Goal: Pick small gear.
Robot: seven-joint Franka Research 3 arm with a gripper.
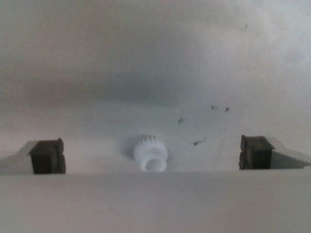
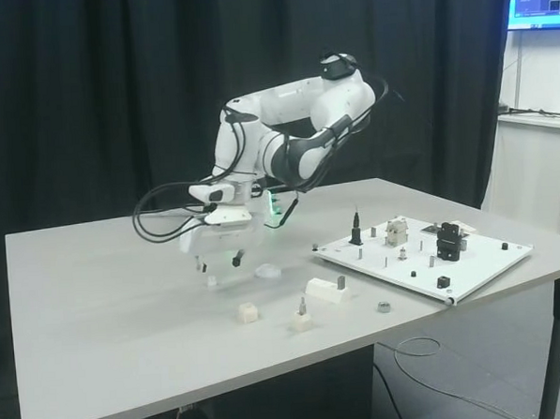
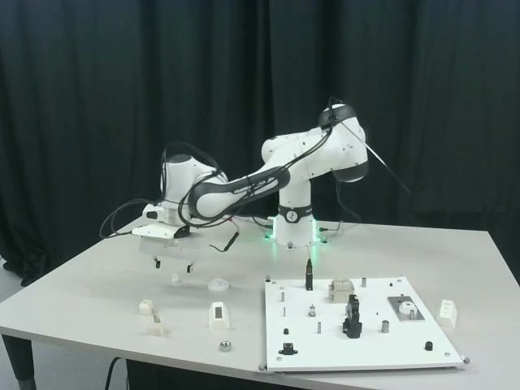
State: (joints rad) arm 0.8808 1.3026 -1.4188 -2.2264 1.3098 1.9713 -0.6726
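The white robot arm [image 3: 268,175] is reaching out over the grey table [image 2: 106,303], and its two-finger gripper [image 1: 150,154] is hanging a little above the surface with the fingers spread wide apart. In the wrist view the two black finger pads [image 1: 47,156] are standing at both sides, and nothing is being held between them. The small white plastic gear [image 1: 151,153] with fine teeth and a round hub is lying on the table, about midway between the two pads and not touching either of them. In the second room view the same gear [image 3: 175,279] is sitting just under the gripper [image 3: 172,264]. Near it a larger flat white gear [image 3: 217,284] is lying on the table, and closer to the table's front edge some small white blocks [image 3: 146,307] are standing. A white assembly board [image 3: 357,341] with black and grey parts is lying well apart from the gripper, at the other side of the table.
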